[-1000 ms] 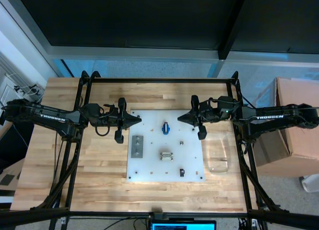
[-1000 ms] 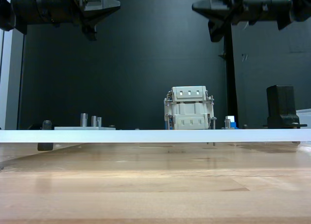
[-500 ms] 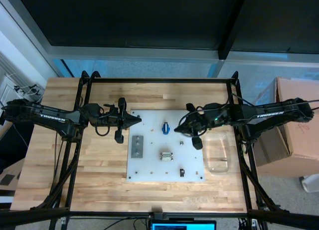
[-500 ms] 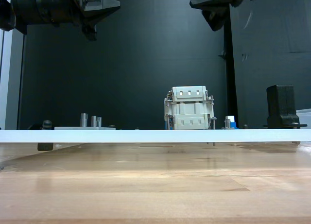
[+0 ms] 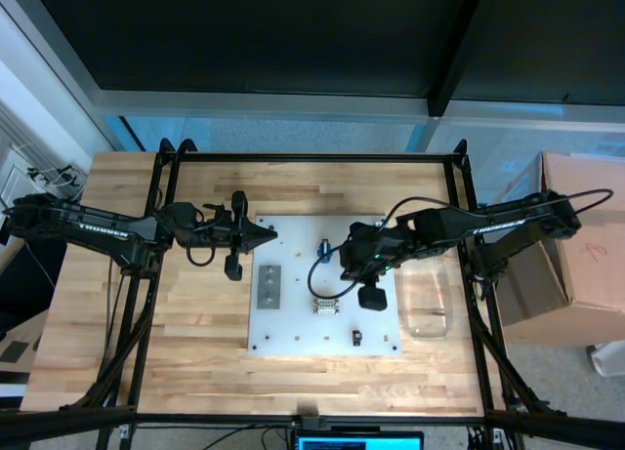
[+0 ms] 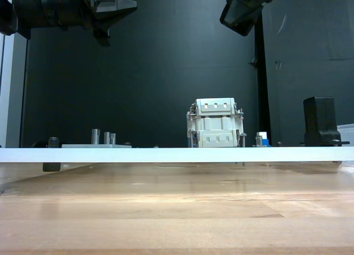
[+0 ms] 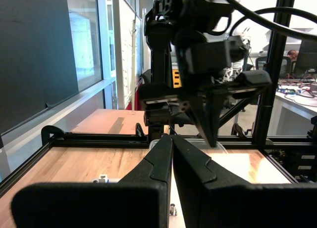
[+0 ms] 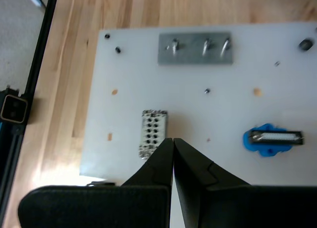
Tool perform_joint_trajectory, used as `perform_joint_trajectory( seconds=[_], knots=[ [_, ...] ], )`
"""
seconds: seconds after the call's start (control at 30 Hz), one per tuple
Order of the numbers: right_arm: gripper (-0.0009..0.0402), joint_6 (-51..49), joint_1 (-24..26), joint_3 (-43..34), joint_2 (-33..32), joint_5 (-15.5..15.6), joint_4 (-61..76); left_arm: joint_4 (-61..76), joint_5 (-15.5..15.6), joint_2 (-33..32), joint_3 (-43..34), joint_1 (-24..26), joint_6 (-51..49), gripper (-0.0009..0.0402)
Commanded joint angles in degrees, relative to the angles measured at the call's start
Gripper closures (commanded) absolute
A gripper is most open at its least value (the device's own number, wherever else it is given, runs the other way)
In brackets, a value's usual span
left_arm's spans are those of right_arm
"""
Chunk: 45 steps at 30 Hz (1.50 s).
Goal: Remove the HAN10E connector from the taskboard and place in the container
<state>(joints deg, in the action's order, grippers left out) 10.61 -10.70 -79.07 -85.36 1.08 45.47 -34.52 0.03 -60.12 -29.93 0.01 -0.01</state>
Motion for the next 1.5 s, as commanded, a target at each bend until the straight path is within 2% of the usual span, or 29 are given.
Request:
perform_joint_trajectory(
  seconds=[0.03, 0.33, 0.43, 0.87, 1.03, 1.2, 1.5],
  knots=[
    [0.0393, 1.84, -0.81, -4.39, -3.26, -0.07, 5.01, 0.0, 0.0, 0.0, -0.02, -0.02, 0.02, 0.0393],
    [0.0393, 3.67, -2.19, -15.39, -12.22, 0.02, 15.32, 0.0, -0.02, 0.0, -0.02, 0.0, 0.02, 0.0393],
    [0.0376, 3.48, -2.69, -18.27, -14.84, 0.0, 18.82, 0.0, -0.02, 0.0, -0.02, 0.0, 0.02, 0.0393],
    [0.0179, 5.42, -2.86, -25.14, -23.28, -0.02, 21.51, 0.0, -0.02, 0.0, -0.02, 0.0, 0.02, 0.0393],
    [0.0129, 5.42, -2.82, -25.11, -25.64, -0.09, 21.24, 0.0, -0.02, 0.02, -0.02, -0.02, 0.02, 0.0393],
    [0.011, 4.94, -2.84, -25.11, -28.44, -0.26, 20.98, 0.0, -0.02, 0.02, -0.02, 0.0, 0.02, 0.0393],
    [0.011, 4.87, -2.91, -25.11, -32.54, -0.66, 19.85, 0.0, -0.02, 0.0, -0.02, 0.0, 0.02, 0.0393]
  ],
)
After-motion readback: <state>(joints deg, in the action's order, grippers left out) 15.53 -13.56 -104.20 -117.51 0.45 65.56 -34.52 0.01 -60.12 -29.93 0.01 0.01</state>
